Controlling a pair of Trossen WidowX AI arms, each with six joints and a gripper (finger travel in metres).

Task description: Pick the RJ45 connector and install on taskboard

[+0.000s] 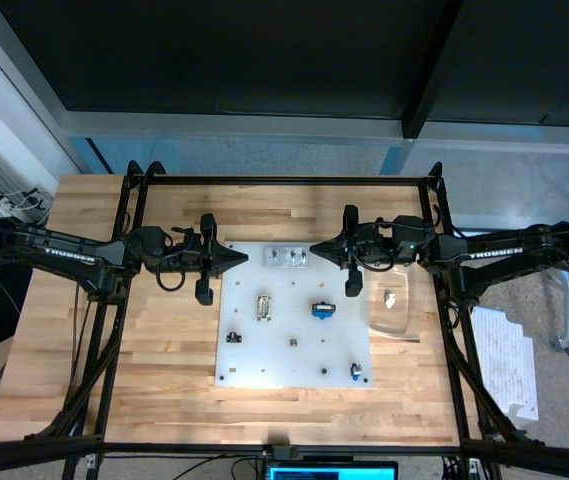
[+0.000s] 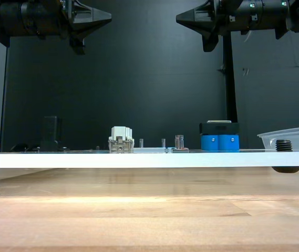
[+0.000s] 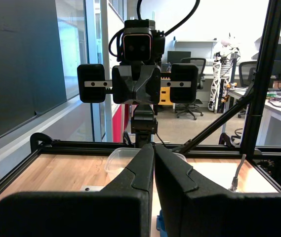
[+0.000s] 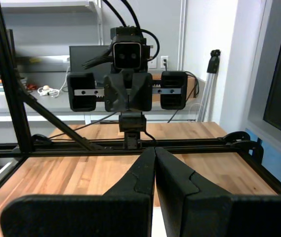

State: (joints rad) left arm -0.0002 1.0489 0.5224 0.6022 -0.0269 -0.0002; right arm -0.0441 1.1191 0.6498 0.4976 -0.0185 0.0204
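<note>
Left gripper [image 1: 243, 258] and right gripper [image 1: 315, 248] hang mid-frame above the board [image 1: 289, 365], both pinched shut and empty. The tray [image 1: 390, 331] shows only its block [image 1: 391, 298]. Install seems finished, but the jack [image 1: 356, 373] needs checking.

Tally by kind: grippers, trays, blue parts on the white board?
Grippers: 2, left gripper and right gripper, both raised over the far edge of the white flat task board, jaws shut, empty.
Trays: 1, clear plastic tray, right of the board.
Blue parts: 2, blue square block and small blue corner jack.
Total: 5.
</note>
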